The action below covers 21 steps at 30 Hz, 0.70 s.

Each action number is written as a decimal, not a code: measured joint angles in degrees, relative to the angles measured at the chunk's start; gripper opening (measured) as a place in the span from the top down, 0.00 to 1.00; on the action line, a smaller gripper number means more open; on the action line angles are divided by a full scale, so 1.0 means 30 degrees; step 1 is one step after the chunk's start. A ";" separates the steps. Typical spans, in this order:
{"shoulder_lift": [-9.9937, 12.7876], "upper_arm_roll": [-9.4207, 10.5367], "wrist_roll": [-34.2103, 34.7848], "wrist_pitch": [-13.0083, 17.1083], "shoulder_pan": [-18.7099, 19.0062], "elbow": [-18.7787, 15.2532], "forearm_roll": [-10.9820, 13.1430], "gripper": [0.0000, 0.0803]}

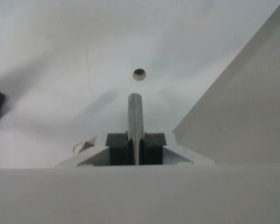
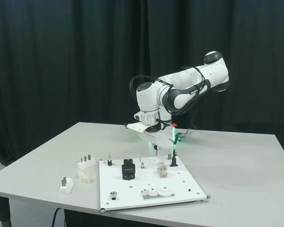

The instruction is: Insert round peg 2.

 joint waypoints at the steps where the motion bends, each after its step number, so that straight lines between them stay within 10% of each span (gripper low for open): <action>1: 0.0000 0.0000 -0.0033 -0.0061 -0.0049 0.0010 -0.0004 0.91; 21: 0.0001 0.0001 -0.0785 -0.0266 -0.1089 0.0304 -0.0031 0.91</action>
